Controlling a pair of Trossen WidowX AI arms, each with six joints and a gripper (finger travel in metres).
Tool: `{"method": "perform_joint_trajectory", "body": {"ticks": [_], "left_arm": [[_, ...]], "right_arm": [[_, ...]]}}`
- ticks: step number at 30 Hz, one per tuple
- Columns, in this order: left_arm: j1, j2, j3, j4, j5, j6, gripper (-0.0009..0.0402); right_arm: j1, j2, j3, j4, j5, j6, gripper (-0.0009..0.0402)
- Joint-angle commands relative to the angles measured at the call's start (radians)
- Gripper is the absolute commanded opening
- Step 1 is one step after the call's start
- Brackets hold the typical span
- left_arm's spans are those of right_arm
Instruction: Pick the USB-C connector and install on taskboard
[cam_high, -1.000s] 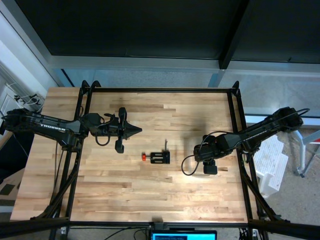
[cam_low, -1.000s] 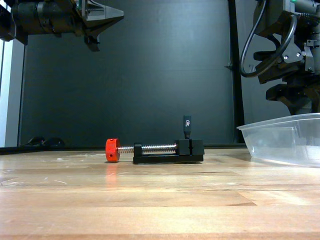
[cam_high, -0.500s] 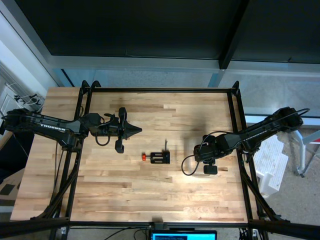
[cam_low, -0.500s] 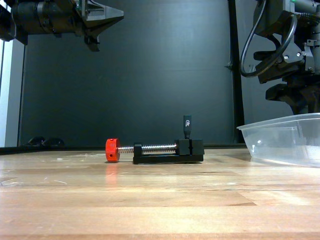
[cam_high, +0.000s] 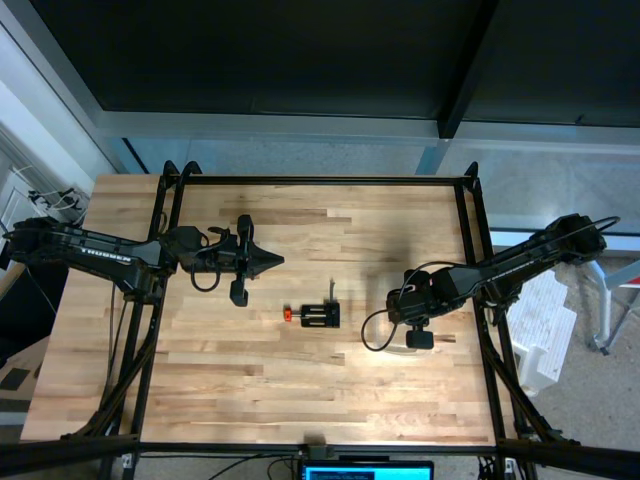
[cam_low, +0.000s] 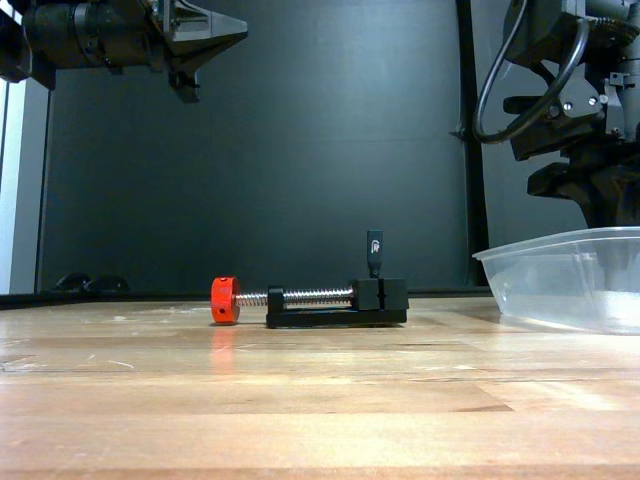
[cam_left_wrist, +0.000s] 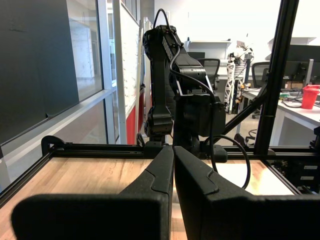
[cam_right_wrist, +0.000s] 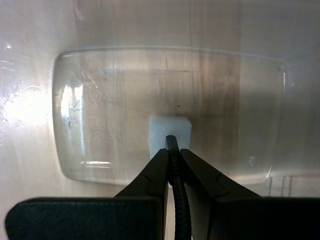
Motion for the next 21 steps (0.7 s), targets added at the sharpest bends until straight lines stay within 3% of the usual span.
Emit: {"method": "perform_joint_trajectory", "body": {"ticks": [1, 9, 21], "left_arm": [[0.000, 0.000, 0.000, 0.000, 0.000, 0.000, 0.0000], [0.000, 0.000, 0.000, 0.000, 0.000, 0.000, 0.0000], [0.000, 0.000, 0.000, 0.000, 0.000, 0.000, 0.0000]], "right_arm": [[0.000, 0.000, 0.014, -0.021, 0.000, 0.000, 0.0000], [0.000, -0.002, 0.094, -0.127, -0.001, 0.000, 0.0000], [-0.002, 0.024, 0.318, -0.374, -0.003, 0.000, 0.0000]]}}
